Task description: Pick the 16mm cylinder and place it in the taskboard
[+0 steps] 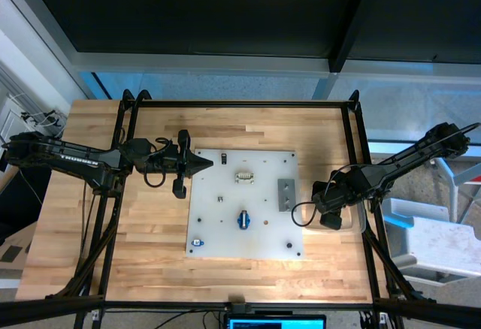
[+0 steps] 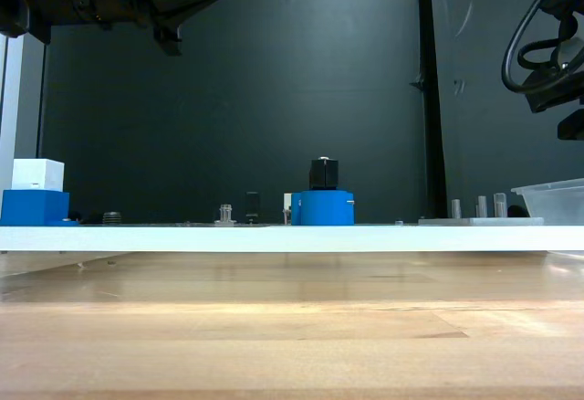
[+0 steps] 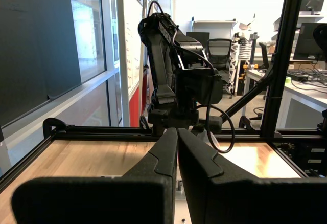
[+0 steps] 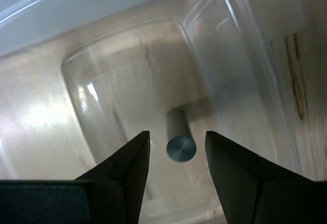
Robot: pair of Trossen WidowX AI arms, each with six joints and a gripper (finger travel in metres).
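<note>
Cylinder (image 4: 181, 149) under right claw (image 4: 177, 133), left claw (image 1: 206, 164) over taskboard (image 1: 225, 227).

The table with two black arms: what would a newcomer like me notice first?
The big white taskboard lies in the middle, with a bright blue connector on it. The left gripper, shut, hovers high over the board's left edge. The right gripper hangs open over a clear tray at the right side, directly above the small 16mm cylinder.
</note>
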